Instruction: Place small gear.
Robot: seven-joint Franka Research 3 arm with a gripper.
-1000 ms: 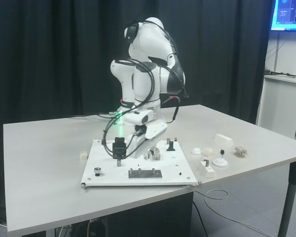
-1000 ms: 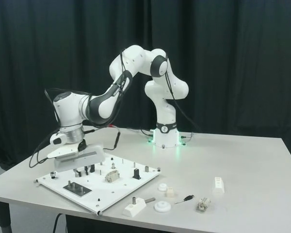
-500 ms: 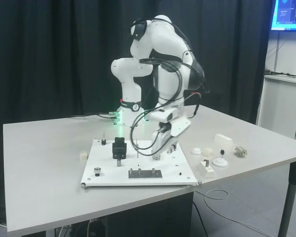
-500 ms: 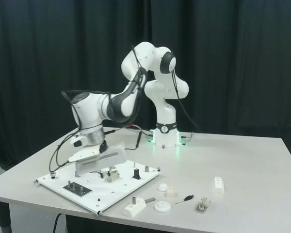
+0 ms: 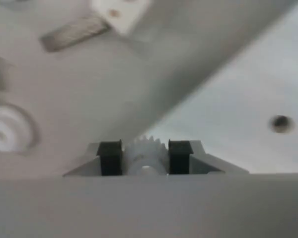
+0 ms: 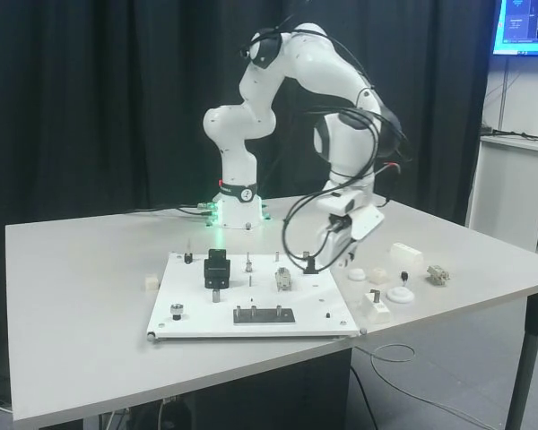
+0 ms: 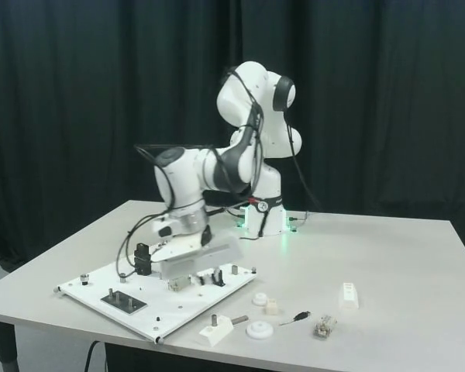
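In the wrist view a small white gear [image 5: 148,150] sits clamped between my two black finger pads [image 5: 110,157], so my gripper [image 5: 145,159] is shut on it. Under it lie the white board's [image 5: 238,99] edge and the grey table. The first room view shows the gripper [image 6: 335,258] hanging low over the right edge of the board [image 6: 197,309]. From the second room camera the gripper [image 7: 209,276] is at the far corner of the board [image 7: 85,288], just above it.
The board carries a black block [image 6: 217,267], pegs and a dark plate [image 6: 264,314]. Loose white parts lie right of it: a round piece [image 6: 357,272], a larger disc [image 6: 399,293], a block with a shaft [image 6: 377,305], a box [image 6: 406,253] and a connector [image 6: 438,274].
The arm has swung from the board's left part across to its right edge, near the loose parts, and the elbow has risen.
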